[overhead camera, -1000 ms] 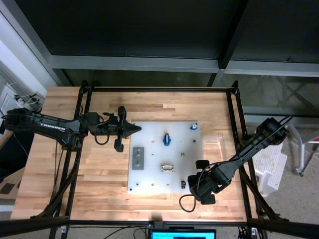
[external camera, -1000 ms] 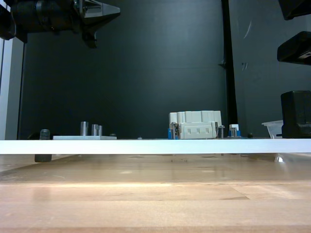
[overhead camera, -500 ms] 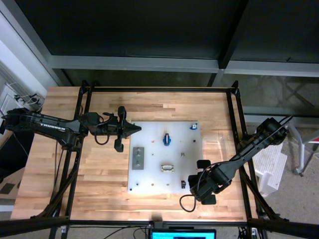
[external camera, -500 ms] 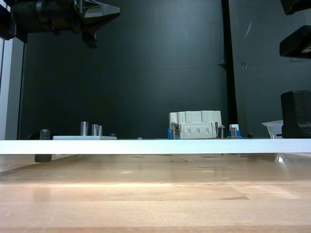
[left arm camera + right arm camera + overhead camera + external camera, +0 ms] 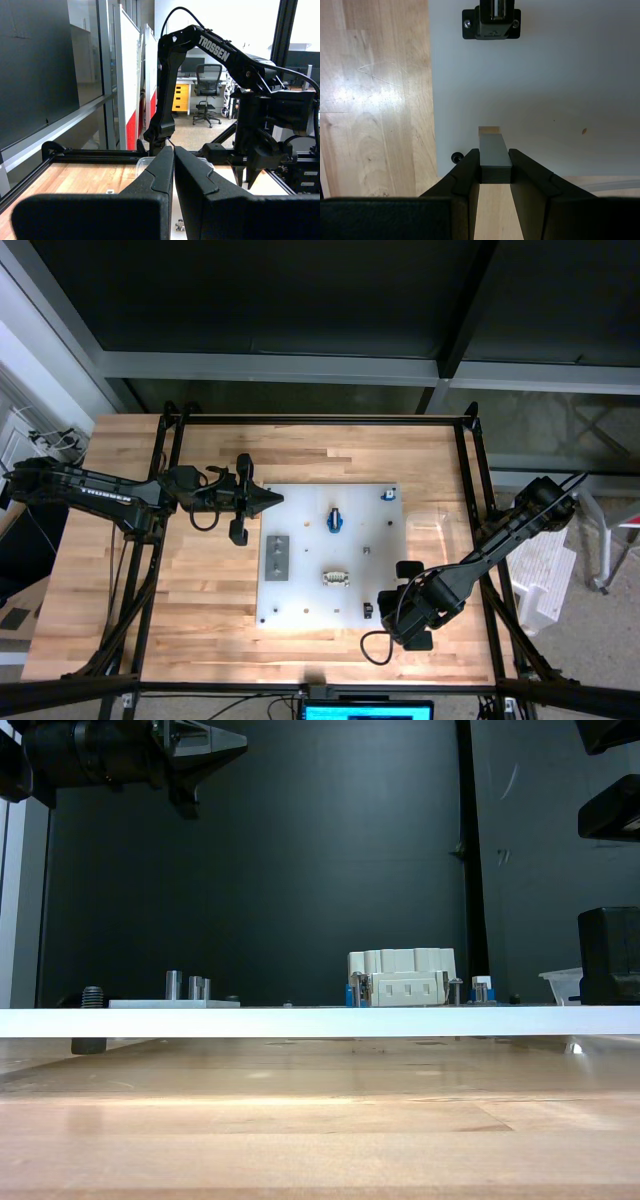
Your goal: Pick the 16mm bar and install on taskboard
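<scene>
Searching the high view for the bar and finding only the right end effector's (image 5: 392, 612) black bulk over the board's (image 5: 300, 530) near right corner. Getting nothing more from the low view than black blocks (image 5: 610, 955) cut off at the right edge, too partial to name. Seeing the bar (image 5: 495, 149) in the right wrist view alone: sitting between the two fingers (image 5: 470, 172), clamped from both sides, showing its grey top face and losing its near end between them. Pointing along the fingers and away from the wrist, over the white board's edge, with a small wood-coloured gap (image 5: 489, 130) just past its far end. Not being able to tell whether touching the board or hanging just above it. Lying well short of a black fitting (image 5: 491, 22) farther across the board.

Holding the left end effector (image 5: 268, 500) up at the board's far left corner, well above the tabletop (image 5: 200, 580), with its fingers (image 5: 160, 170) pressed together on nothing and the tips meeting in the left wrist view. Showing again at the low view's upper left, partly cut off.
</scene>
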You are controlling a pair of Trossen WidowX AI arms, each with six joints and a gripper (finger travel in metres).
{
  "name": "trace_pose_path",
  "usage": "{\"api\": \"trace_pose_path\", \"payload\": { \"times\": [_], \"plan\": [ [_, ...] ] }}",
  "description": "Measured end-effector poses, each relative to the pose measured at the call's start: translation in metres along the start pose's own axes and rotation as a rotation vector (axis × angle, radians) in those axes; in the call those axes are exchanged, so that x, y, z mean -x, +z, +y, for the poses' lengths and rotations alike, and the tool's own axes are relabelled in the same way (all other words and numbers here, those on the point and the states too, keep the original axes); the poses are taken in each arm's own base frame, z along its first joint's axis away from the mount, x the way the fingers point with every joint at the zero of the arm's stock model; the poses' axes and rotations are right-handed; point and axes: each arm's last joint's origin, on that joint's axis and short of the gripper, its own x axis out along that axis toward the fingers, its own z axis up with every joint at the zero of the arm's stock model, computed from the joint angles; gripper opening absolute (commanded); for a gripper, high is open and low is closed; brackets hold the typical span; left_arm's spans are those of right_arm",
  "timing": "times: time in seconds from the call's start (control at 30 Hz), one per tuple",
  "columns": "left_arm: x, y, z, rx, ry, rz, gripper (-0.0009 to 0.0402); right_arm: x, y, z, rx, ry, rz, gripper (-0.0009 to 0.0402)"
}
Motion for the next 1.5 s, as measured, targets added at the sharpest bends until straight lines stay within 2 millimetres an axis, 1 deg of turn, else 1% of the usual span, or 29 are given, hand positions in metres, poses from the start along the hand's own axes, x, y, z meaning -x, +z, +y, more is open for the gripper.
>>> {"api": "trace_pose_path", "payload": {
  "times": [0.23, 0.5, 0.83, 1.2, 1.5],
  "plan": [
    [0.0, 0.0, 0.0, 0.0, 0.0, 0.0, 0.0, -0.007, -0.0024, -0.001, -0.003, 0.0, 0.0, 0.0007],
    [0.0, 0.0, 0.0, 0.0, 0.0, 0.0, 0.0, -0.0079, -0.0029, -0.0013, -0.003, 0.0, -0.001, 0.0007],
    [0.0, 0.0, 0.0, 0.0, 0.0, 0.0, 0.0, -0.0069, -0.0021, -0.0008, -0.001, 0.001, -0.002, 0.0007],
    [0.0, 0.0001, 0.0, 0.0, 0.0, 0.0, 0.0, -0.0006, 0.0006, 0.0007, 0.017, 0.001, -0.002, 0.0007],
    [0.0, 0.0001, 0.0, 0.0, 0.0, 0.0, 0.0, -0.0007, 0.0009, 0.0004, 0.02, -0.005, -0.008, 0.0007]
  ]
}}
